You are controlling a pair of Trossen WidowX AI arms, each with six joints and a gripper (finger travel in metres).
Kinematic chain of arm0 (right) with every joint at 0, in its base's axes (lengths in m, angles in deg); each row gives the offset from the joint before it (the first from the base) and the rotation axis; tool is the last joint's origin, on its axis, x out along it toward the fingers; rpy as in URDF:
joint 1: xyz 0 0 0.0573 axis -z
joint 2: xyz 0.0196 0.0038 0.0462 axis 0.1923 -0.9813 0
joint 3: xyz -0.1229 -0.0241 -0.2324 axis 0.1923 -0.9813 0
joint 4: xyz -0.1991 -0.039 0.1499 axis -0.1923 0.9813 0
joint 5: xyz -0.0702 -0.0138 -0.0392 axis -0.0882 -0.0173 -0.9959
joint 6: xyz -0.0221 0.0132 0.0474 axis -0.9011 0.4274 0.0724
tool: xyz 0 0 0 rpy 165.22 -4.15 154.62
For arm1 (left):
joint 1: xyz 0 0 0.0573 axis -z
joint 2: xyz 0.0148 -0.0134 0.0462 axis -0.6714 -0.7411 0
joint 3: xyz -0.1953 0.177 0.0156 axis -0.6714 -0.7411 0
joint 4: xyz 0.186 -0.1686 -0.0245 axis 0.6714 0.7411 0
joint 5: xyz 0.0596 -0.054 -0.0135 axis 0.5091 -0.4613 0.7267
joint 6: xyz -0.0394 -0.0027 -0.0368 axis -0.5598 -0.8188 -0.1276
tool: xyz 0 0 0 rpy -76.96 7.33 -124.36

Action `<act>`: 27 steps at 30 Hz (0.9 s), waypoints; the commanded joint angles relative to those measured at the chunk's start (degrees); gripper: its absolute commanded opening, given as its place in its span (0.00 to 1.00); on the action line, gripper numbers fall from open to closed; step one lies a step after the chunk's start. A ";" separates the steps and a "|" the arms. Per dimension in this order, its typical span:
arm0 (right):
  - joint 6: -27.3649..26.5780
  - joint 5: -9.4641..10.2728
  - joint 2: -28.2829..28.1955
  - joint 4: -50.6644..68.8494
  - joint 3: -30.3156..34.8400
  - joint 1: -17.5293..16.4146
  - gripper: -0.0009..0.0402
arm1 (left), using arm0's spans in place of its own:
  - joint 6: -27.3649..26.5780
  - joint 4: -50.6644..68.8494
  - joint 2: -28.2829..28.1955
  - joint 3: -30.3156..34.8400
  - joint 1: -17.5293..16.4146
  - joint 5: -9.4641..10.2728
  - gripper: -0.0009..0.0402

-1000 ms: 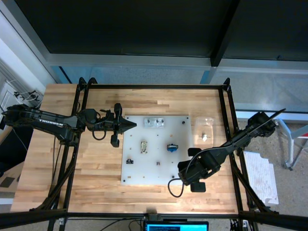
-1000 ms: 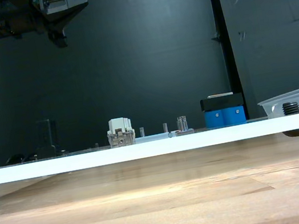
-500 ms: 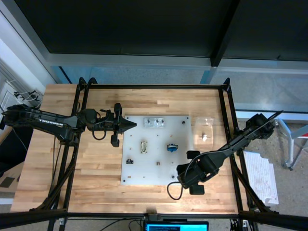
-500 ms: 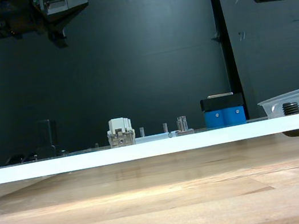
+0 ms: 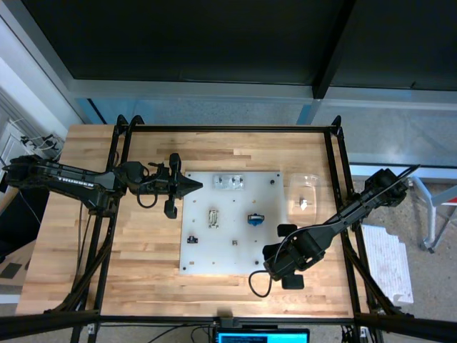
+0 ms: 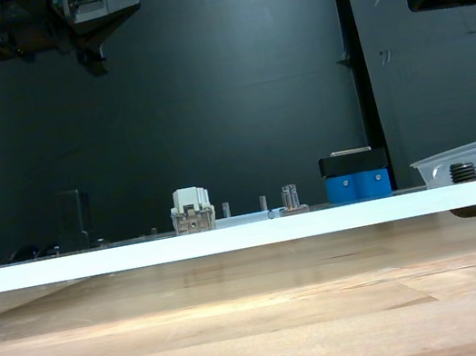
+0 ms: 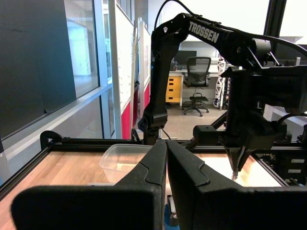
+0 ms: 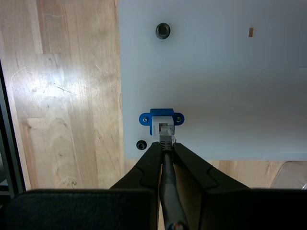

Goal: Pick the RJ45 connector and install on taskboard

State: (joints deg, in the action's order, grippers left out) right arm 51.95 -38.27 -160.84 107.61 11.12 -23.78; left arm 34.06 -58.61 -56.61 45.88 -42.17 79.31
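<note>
Seen from above, the left pincer (image 5: pixel 196 186) hangs over the left edge of the taskboard (image 5: pixel 214 250), toward its far side, pointing inward. The right pincer (image 5: pixel 277 262) sits over the board's near right corner, and a black cable (image 5: pixel 250 280) loops out toward the near edge of the surface (image 5: pixel 143 250).

At surface level the left pincer is high above the board. Only the right pincer's black body shows, above a clear tray (image 6: pixel 474 157).

The left wrist camera shows its fingers (image 7: pixel 148 167) pressed together.

The right wrist camera shows that pincer clamped on the RJ45 connector (image 8: pixel 166 130). The connector's tip overlaps a blue socket (image 8: pixel 162 118) beside the board's corner; I cannot tell whether it is seated.
</note>
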 commanded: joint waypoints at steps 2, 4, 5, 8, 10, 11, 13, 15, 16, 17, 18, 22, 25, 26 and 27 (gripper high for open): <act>-0.04 -0.04 0.00 -0.13 -0.11 -0.04 0.02 | 0.02 -0.02 0.00 0.02 0.00 0.00 0.02; -0.04 -0.04 0.00 -0.28 -0.15 -0.04 0.02 | 0.02 -0.02 0.00 0.02 0.00 0.00 0.02; -0.02 -0.02 0.00 -0.39 -0.22 -0.04 0.02 | 0.02 -0.02 -0.02 0.02 0.00 0.00 0.02; -0.02 -0.02 0.00 -0.68 -0.28 -0.04 0.02 | 0.02 -0.02 0.00 0.02 -0.02 0.02 0.02; -0.02 -0.02 0.00 -0.85 -0.28 -0.04 0.02 | 0.02 -0.02 -0.02 0.02 0.00 0.00 0.02; -0.02 -0.02 0.00 -0.90 -0.28 -0.04 0.02 | 0.02 -0.02 -0.02 0.02 -0.02 0.02 0.02; 0.00 -0.02 0.00 -0.96 -0.31 -0.04 0.02 | 0.02 -0.02 -0.02 0.02 0.00 0.00 0.02; -0.02 -0.02 0.00 -1.14 -0.31 -0.04 0.02 | 0.02 -0.02 -0.02 0.02 0.00 0.00 0.02; -0.02 -0.02 0.00 -1.11 -0.31 -0.04 0.02 | 0.02 -0.02 0.00 0.02 0.00 0.00 0.02; -0.04 -0.02 0.00 -1.11 -0.31 -0.04 0.02 | 0.02 -0.02 -0.02 0.02 -0.02 0.00 0.02; -0.04 -0.02 0.00 -1.11 -0.33 -0.04 0.02 | 0.02 -0.02 -0.02 0.02 0.00 0.02 0.02; -0.09 -0.04 0.00 -1.18 -0.59 -0.04 0.02 | 0.02 -0.02 -0.02 0.02 0.00 0.00 0.02; -0.07 -0.07 0.00 -1.18 -1.25 -0.04 0.02 | 0.02 -0.02 0.00 0.02 0.00 0.00 0.02; -0.04 -0.07 0.00 -1.18 -1.42 -0.02 0.02 | 0.02 -0.02 0.00 0.02 -0.02 0.02 0.02; -0.04 -0.04 0.00 -1.18 -1.51 -0.04 0.02 | 0.02 -0.02 0.00 0.02 0.00 0.00 0.02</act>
State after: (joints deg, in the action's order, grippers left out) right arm 51.89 -38.33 -160.65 106.08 9.92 -23.81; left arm 34.08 -58.61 -56.61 45.88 -42.17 79.33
